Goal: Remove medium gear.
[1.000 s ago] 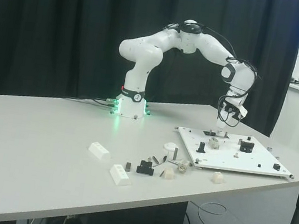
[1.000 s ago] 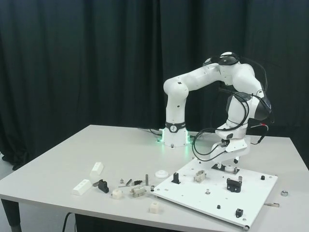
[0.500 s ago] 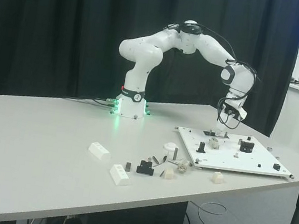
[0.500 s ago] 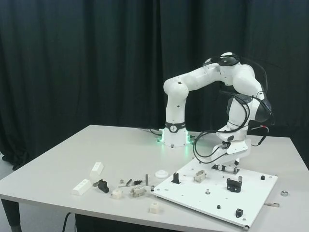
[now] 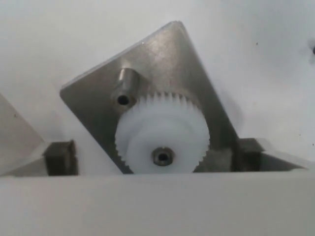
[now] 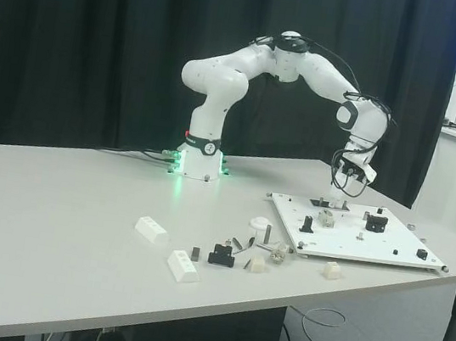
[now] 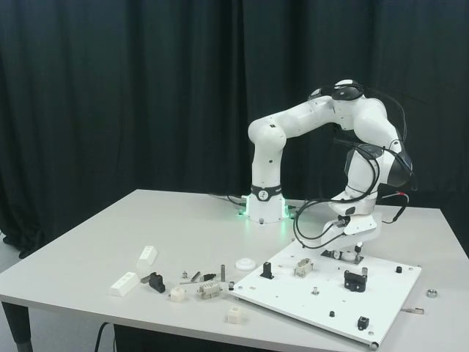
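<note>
From my station, the wrist view shows one dark fingertip pad (image 5: 60,157), then the white medium gear (image 5: 162,137) seated on its peg on a grey metal plate (image 5: 162,59), then the other pad (image 5: 248,153). The jaws are spread, one to each side of the gear, and neither pad touches its teeth. A bare steel peg (image 5: 123,91) stands just beyond the gear on the same plate.

In the first room view, small white blocks (image 6: 167,247) and loose parts lie on the grey table (image 6: 52,196), well clear of the jaws. The gripper (image 6: 336,202) hangs just above the far edge of the white board (image 6: 388,246), below the white arm (image 6: 287,63).
</note>
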